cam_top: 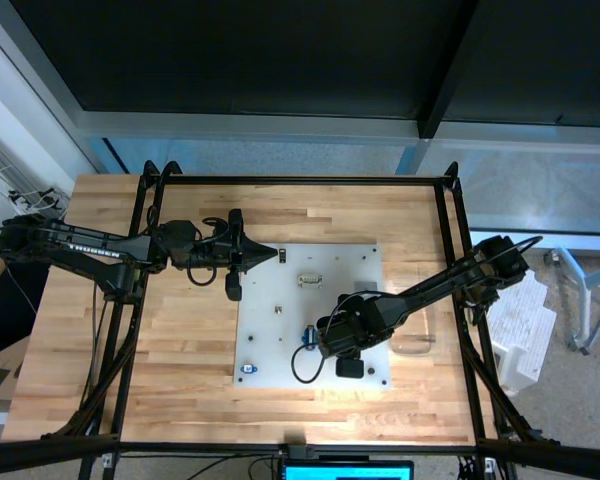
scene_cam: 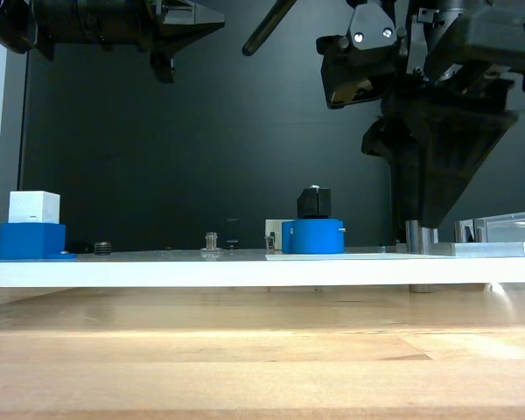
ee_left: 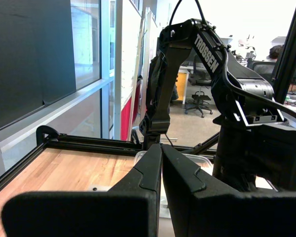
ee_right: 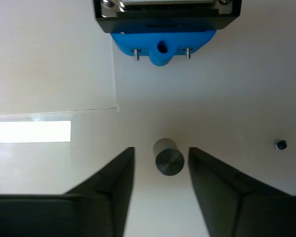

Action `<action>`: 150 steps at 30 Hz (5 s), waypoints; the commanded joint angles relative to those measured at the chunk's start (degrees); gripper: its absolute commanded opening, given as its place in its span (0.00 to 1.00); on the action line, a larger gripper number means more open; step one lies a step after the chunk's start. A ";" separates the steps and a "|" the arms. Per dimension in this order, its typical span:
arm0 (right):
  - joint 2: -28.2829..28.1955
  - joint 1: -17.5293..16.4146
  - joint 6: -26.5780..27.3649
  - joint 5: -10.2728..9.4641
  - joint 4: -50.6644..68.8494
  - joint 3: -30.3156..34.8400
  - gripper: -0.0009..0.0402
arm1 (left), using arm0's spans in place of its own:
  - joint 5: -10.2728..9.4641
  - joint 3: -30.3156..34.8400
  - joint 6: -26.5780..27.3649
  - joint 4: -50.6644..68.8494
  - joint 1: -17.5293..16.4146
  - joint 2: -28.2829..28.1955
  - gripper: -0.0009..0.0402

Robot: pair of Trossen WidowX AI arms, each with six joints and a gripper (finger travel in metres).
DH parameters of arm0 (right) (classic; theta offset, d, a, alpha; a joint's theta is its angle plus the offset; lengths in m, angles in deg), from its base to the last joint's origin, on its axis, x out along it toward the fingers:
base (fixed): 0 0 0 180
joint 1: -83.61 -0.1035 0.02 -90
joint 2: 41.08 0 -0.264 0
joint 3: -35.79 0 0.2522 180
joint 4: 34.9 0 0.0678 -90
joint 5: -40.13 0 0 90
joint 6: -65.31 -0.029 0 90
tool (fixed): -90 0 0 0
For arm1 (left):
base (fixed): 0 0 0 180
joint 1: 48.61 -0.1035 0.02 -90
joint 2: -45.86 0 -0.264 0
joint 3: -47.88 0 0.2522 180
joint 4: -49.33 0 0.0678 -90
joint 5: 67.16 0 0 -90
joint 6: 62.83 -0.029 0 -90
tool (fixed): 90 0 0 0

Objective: Pick the 16mm cylinder and install on the taskboard

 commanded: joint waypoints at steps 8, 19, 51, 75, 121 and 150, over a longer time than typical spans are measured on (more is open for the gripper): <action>8.20 1.27 6.49 0.15 0.63 -3.45 0.65 | 0.00 0.02 0.00 0.00 -0.02 0.00 0.02; 23.52 7.82 14.19 4.83 -1.44 -4.98 0.52 | 0.00 0.02 0.00 -0.02 -0.02 0.00 0.02; 51.36 21.55 23.67 -7.17 -57.55 -34.05 0.02 | 0.00 0.02 0.00 0.00 -0.02 0.00 0.02; 51.47 26.56 19.54 -10.40 -67.45 -39.63 0.02 | 0.00 0.02 0.00 0.00 -0.02 0.00 0.02; 51.47 26.53 19.52 -10.47 -65.75 -39.63 0.02 | 0.00 0.02 0.00 0.00 -0.02 0.00 0.02; 51.47 26.53 19.52 -10.47 -65.75 -39.63 0.02 | 0.00 0.02 0.00 0.00 0.00 0.00 0.02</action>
